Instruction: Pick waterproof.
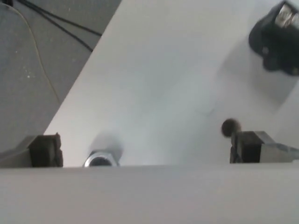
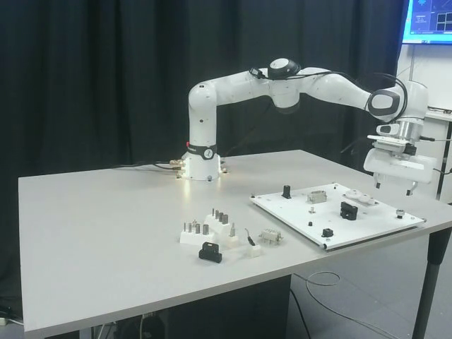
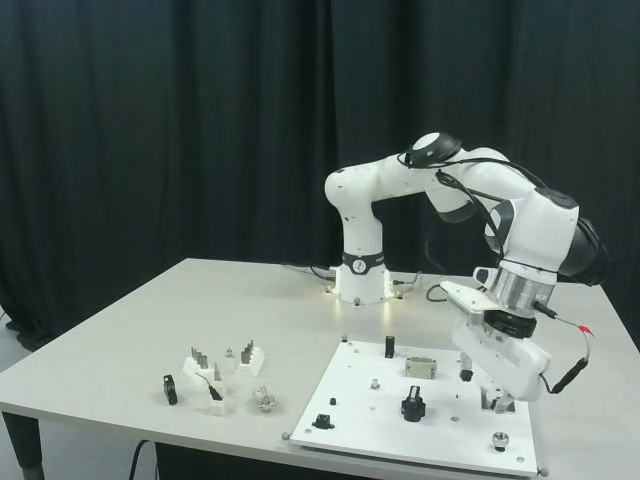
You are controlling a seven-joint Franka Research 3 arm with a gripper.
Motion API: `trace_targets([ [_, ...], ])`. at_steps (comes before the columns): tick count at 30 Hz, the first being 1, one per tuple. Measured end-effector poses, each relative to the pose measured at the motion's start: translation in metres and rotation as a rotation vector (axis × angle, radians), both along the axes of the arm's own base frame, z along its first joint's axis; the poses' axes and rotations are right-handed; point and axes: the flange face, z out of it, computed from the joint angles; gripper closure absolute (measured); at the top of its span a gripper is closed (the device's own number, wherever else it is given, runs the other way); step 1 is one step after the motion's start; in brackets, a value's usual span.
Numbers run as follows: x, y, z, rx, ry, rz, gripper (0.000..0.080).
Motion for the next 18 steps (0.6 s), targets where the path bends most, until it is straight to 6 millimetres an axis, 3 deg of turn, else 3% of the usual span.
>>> trace_targets([
  [18, 0.006, -0.031, 0.014, -0.15, 0.135, 0.227, 0.0003],
])
